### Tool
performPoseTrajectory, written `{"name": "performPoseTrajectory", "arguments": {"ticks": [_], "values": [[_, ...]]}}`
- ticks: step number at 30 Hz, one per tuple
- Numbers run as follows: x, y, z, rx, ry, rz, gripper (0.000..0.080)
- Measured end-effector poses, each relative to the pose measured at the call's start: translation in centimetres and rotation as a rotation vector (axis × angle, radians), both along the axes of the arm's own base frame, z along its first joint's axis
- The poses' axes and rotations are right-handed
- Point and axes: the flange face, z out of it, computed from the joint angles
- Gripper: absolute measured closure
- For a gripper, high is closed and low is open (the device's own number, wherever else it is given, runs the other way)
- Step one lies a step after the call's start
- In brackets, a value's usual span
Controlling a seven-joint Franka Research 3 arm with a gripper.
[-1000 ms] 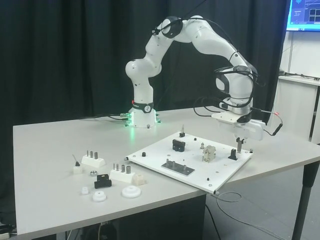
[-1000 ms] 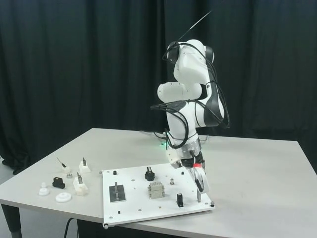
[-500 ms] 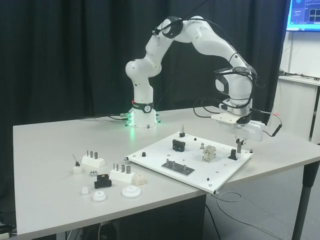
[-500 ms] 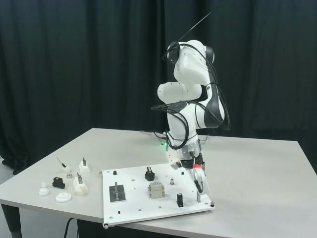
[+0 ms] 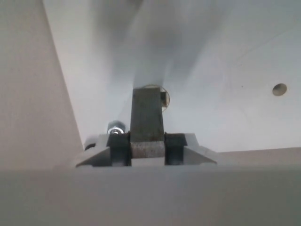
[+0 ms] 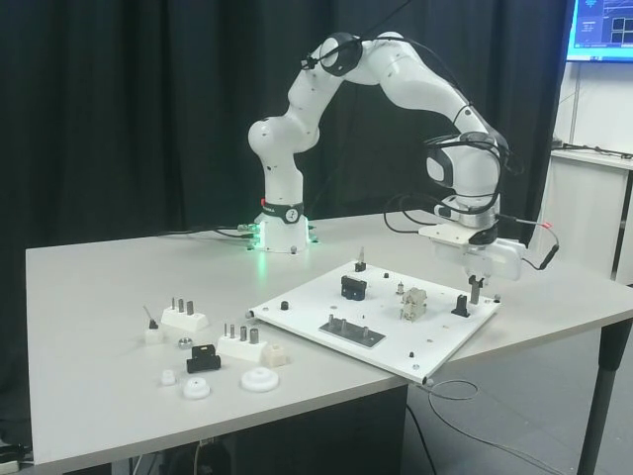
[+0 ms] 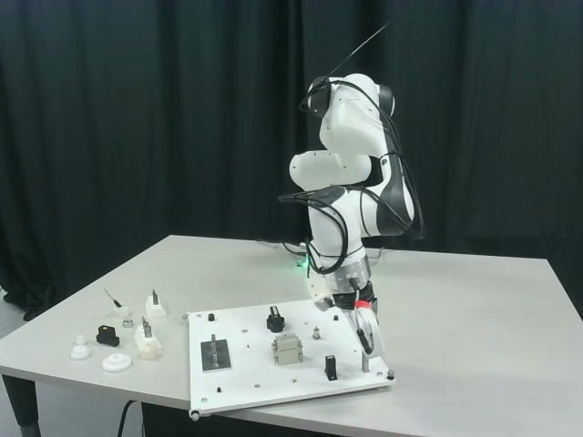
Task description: Insert square peg 4.
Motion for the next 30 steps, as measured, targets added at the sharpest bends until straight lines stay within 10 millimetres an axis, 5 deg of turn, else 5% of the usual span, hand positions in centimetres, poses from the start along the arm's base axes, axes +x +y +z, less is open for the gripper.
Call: {"name": "performPoseTrajectory", "arguments": {"ticks": [30], "values": [[-0.31, 0.43, -0.07, -0.002, 0.017, 0.003, 0.0653]]}}
